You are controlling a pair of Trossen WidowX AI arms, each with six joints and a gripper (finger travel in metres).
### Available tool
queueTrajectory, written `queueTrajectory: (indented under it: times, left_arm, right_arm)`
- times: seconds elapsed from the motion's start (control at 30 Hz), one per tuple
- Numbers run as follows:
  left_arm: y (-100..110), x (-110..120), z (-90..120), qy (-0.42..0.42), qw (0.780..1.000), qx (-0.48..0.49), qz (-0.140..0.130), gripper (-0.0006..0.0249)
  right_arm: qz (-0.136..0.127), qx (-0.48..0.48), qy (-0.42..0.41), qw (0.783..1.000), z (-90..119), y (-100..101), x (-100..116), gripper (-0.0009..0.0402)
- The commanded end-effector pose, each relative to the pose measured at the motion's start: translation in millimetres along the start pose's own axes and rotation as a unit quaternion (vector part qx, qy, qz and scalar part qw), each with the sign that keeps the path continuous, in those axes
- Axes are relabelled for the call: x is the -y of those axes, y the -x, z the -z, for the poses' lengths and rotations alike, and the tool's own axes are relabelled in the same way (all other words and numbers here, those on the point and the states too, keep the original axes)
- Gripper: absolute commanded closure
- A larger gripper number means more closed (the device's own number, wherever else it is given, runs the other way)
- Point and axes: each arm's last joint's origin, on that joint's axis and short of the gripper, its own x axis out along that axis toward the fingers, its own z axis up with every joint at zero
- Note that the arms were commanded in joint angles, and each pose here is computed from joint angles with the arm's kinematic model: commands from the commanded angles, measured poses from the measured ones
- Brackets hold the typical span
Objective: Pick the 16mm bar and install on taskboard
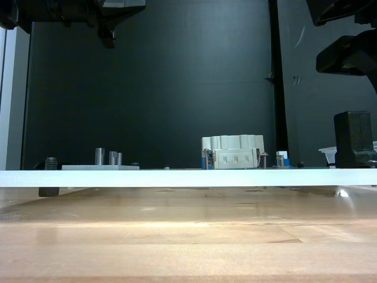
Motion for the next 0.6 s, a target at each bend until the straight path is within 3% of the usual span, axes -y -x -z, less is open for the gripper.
queueTrajectory:
  times: [0.03,0.6]
  left_arm:
    - [0.0,-0.1,0.0,0.0,1.0,0.0,0.0,0.0243]
    - [0.0,-0.1,0.0,0.0,1.0,0.0,0.0,0.0243]
  right_arm:
    - [0.0,0.0,0.002,1.0,0.1,0.3,-0.2,0.0277]
    - [-0.003,0.003,0.001,1.0,0.5,3.6,0.8,0.0386]
